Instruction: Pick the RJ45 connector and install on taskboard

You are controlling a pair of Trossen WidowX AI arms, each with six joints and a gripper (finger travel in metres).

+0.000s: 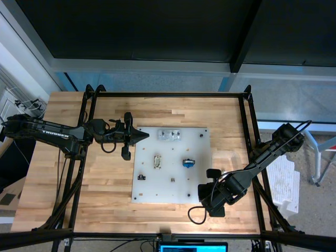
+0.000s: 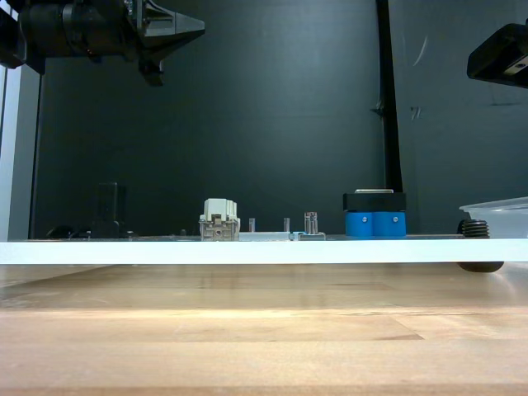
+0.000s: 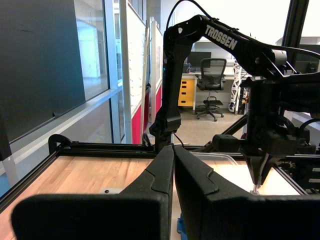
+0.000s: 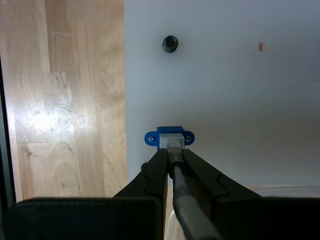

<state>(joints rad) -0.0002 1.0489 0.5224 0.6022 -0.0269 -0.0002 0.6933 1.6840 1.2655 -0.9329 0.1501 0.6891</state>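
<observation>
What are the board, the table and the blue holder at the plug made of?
Board: matte white, plastic or painted sheet. Table: varnished wood strips, grain visible. Blue holder: probably plastic, even colour. Right gripper is shut on the plug at that holder; left gripper hovers shut over the board's far left corner.

Matt white taskboard (image 1: 163,186), smooth wood table (image 1: 110,184), black plastic left tool (image 3: 173,150) and right tool (image 4: 172,152), pale plastic RJ45 connector (image 4: 175,143)

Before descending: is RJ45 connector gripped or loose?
Gripped: right end effector's fingers pinch the RJ45 connector above the taskboard. Left end effector, shut, hovers at its left edge.
</observation>
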